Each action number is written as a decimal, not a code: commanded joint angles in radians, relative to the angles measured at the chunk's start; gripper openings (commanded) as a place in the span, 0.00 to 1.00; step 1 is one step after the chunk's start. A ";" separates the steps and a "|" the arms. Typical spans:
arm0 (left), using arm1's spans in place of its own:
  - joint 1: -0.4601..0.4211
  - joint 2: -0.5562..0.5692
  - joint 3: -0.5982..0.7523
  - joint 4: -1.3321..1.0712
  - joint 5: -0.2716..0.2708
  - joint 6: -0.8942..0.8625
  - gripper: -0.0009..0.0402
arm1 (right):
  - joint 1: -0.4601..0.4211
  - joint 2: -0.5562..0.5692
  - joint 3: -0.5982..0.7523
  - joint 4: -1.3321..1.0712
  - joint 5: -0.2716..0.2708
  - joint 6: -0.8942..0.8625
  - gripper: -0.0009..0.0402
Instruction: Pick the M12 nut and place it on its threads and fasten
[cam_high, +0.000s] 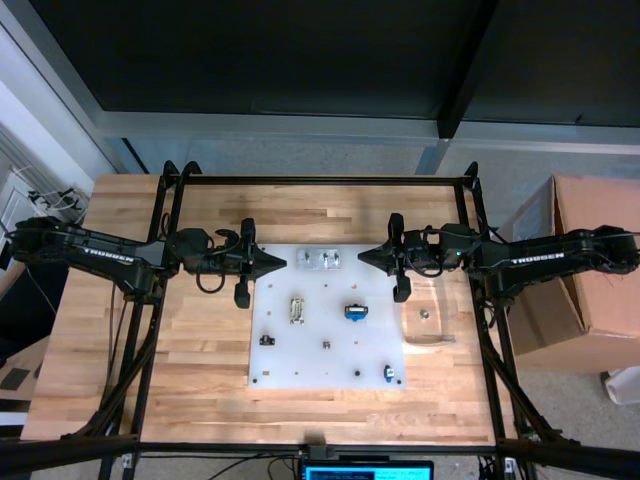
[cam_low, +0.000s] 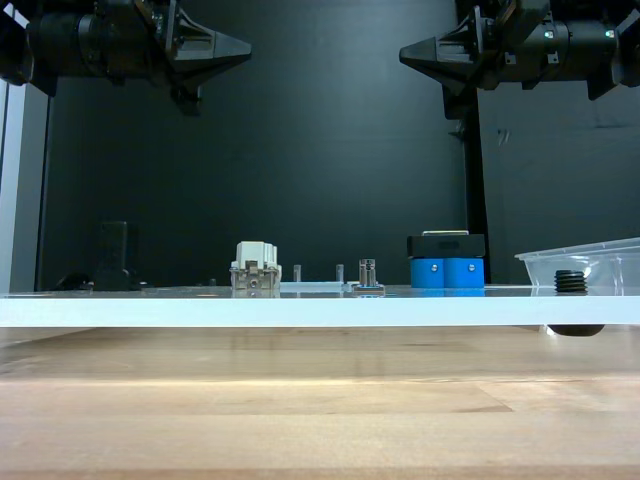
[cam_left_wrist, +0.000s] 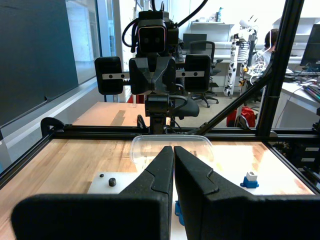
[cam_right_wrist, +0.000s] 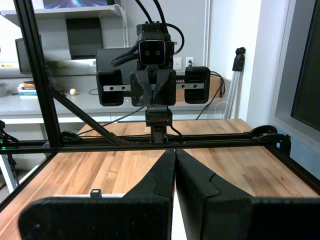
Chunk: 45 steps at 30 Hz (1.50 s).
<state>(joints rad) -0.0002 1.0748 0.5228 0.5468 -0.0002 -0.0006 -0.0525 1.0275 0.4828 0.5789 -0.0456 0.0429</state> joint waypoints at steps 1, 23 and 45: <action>0.000 0.000 0.000 0.001 0.000 0.000 0.02 | 0.000 0.000 0.000 0.001 0.000 0.001 0.02; 0.000 0.000 0.000 0.001 0.000 0.000 0.02 | 0.117 -0.005 0.276 -0.980 -0.006 0.042 0.02; 0.000 0.000 0.000 0.001 0.000 0.000 0.02 | 0.212 -0.005 0.536 -1.876 -0.010 -0.061 0.02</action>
<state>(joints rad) -0.0002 1.0752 0.5224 0.5472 -0.0002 -0.0010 0.1596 1.0225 1.0203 -1.2652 -0.0494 0.0376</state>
